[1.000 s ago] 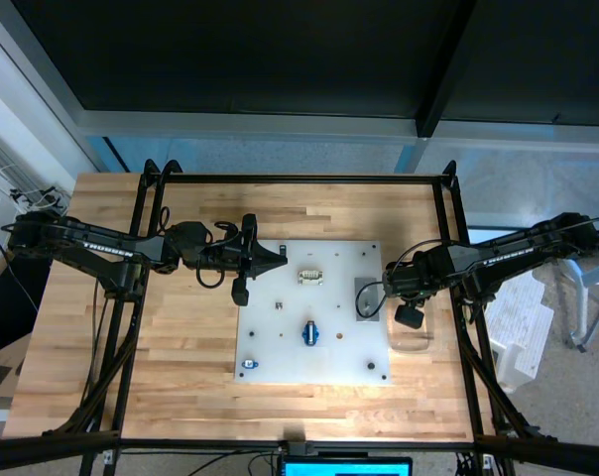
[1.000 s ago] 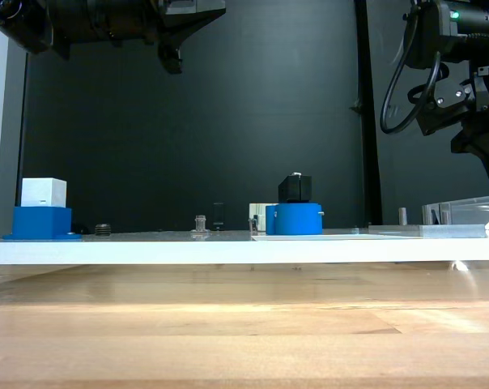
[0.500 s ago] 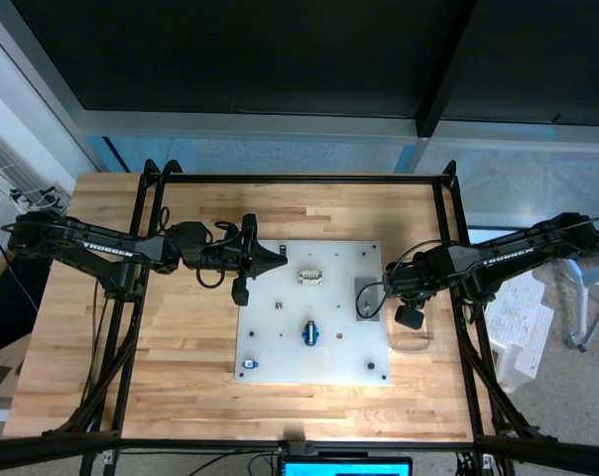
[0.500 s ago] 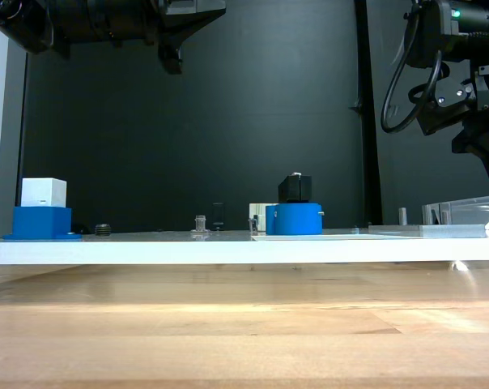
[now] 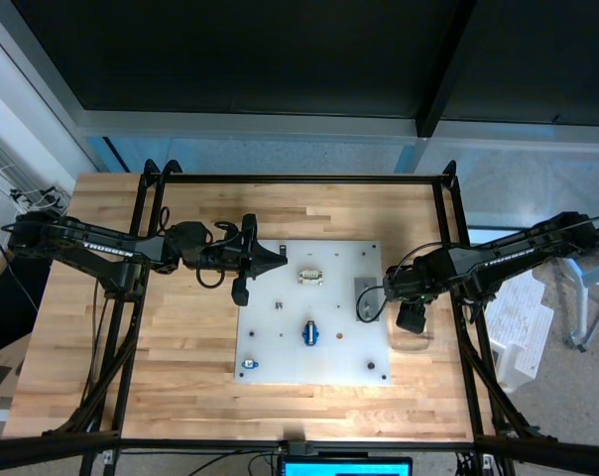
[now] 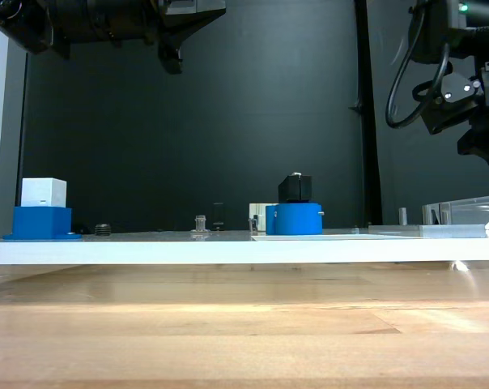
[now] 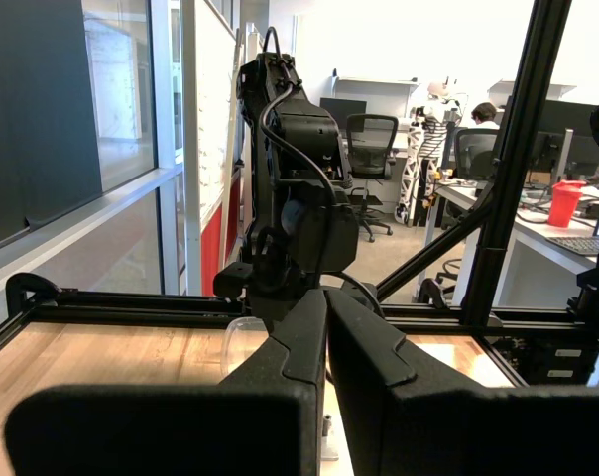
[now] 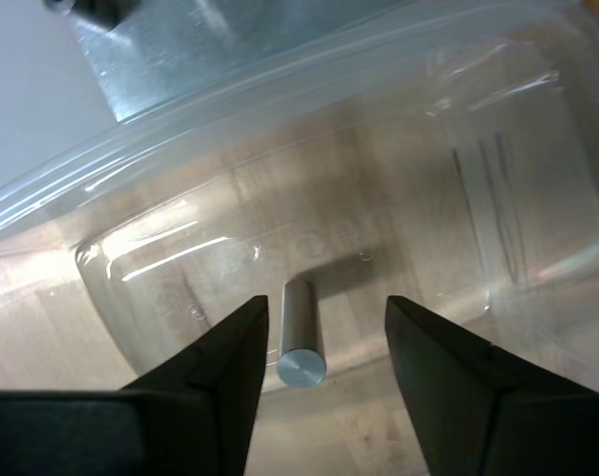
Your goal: Pick the 16mm cylinder and install on the taskboard
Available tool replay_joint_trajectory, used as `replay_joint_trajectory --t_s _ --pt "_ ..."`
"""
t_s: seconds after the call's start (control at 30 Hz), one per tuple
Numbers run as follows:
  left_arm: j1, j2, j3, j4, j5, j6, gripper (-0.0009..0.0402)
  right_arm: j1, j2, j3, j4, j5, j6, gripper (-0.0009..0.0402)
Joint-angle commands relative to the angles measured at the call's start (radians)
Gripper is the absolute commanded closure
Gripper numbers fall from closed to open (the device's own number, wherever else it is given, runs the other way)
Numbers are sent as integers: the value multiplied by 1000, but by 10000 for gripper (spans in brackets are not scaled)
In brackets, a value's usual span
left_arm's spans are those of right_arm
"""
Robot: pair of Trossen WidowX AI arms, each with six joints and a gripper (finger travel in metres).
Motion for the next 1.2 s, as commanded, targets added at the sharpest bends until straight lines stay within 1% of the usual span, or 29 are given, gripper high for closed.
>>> replay_joint_trajectory --t_s 0.03,0.13,0.2,0.33,0.53,0.6,0.93,1.2 --pt "0 0 0 0 0 0 393 32 0 0 12 3 12 201" --pt "0 0 0 0 0 0 393 53 0 0 45 5 24 190" --pt "0 0 0 0 0 0 393 61 0 0 59 14 32 189" --pt "0 0 0 0 0 0 393 66 0 -1 62 29 41 189" --pt "0 0 0 0 0 0 393 69 1 -2 61 31 40 189" --pt "0 0 0 0 0 0 393 70 6 -2 63 38 41 189" --pt "0 0 0 0 0 0 393 74 83 -6 132 39 11 189" --pt "0 0 0 0 0 0 393 75 102 -65 191 39 14 189"
